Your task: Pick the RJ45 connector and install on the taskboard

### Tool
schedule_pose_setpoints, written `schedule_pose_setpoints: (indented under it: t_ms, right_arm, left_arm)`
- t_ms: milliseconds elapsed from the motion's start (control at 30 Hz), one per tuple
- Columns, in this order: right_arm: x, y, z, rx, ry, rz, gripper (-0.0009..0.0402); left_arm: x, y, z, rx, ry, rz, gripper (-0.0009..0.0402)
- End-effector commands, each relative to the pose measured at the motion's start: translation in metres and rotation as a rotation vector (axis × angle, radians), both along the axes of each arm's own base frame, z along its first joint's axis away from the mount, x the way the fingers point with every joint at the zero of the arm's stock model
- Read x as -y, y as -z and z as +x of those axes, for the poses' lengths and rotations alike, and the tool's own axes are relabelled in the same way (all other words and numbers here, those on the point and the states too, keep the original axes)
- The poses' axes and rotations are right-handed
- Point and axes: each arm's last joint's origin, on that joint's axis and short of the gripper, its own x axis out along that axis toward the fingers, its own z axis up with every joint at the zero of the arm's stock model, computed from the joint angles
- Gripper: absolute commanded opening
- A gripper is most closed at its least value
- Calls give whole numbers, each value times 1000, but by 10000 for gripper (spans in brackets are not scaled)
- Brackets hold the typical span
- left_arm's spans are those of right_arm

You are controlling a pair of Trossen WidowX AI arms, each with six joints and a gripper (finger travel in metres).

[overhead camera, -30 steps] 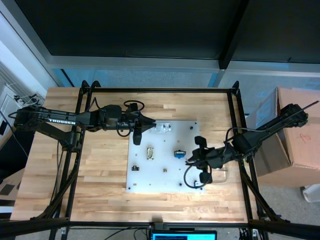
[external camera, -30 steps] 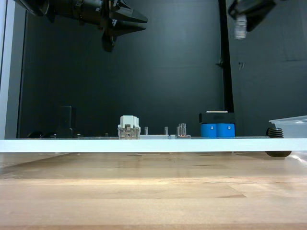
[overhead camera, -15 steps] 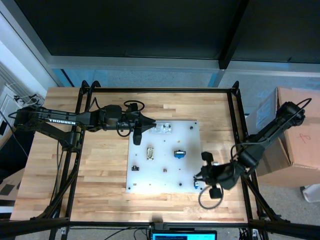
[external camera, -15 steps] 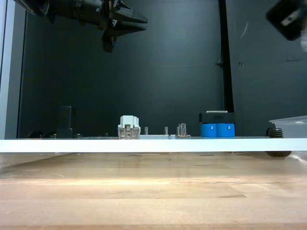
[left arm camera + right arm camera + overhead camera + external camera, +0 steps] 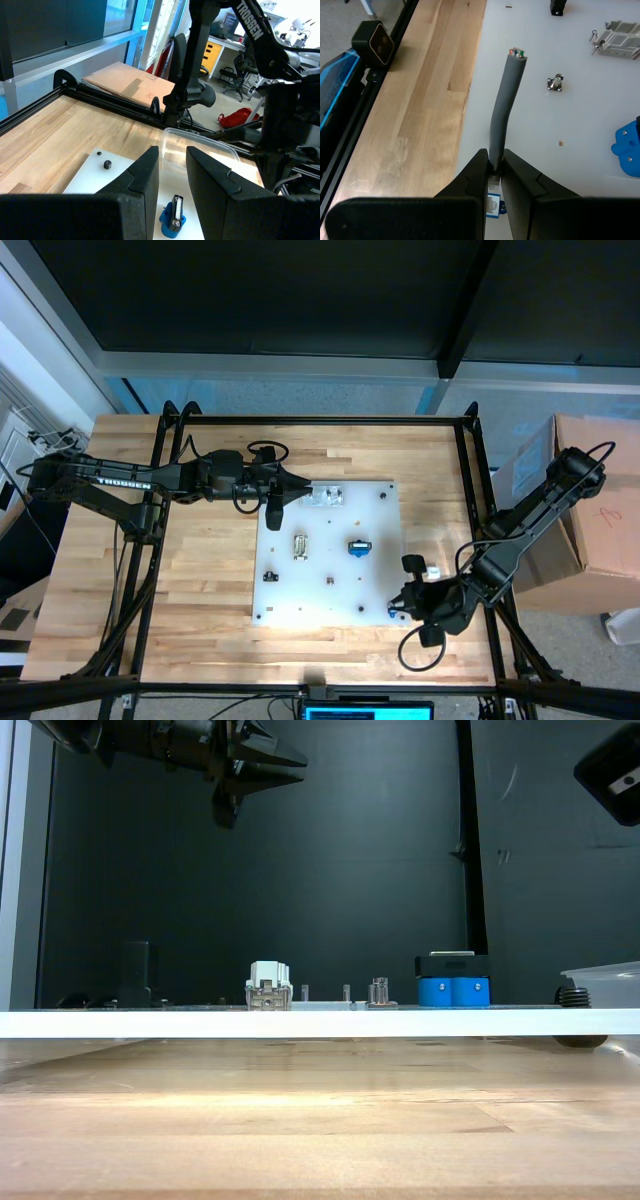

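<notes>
The left arm reaches from the left edge of the tabletop, stretched nearly straight and level. Its left gripper hangs over the far left corner of the white taskboard. In the low view it sits high above the board. Its fingers are spread with a narrow gap between them and nothing in it. Beyond them the wrist view shows a blue connector on the board and a clear plastic tub.

The right arm comes in from the right edge and folds sharply at the elbow. The forearm runs back toward the near edge, so the right gripper points inward at the near right corner of the taskboard. Its fingers are pressed together on the RJ45 connector, pinching it by the end where the cable joins. A short grey cable stands out past the fingertips, with cut coloured wires at its tip. The connector is held in the gripper, clear of any seat. Whether it touches the board cannot be told.
</notes>
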Motion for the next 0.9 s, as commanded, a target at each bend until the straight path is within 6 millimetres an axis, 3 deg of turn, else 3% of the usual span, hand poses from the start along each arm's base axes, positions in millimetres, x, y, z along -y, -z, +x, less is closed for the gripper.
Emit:
schedule_pose_setpoints:
  t_ms: [33, 433, 900]
  right_arm:
    - [0, 5, -2, 9, -2, 4, 2]
    - [4, 22, -6, 19, -1, 4, 2]
    - [3, 26, -14, 32, -4, 11, 2]
  left_arm:
    - [0, 0, 0, 2, 0, 0, 72]
    - [0, 0, 1, -1, -3, 0, 72]
    - [0, 0, 1, 0, -2, 0, 72]
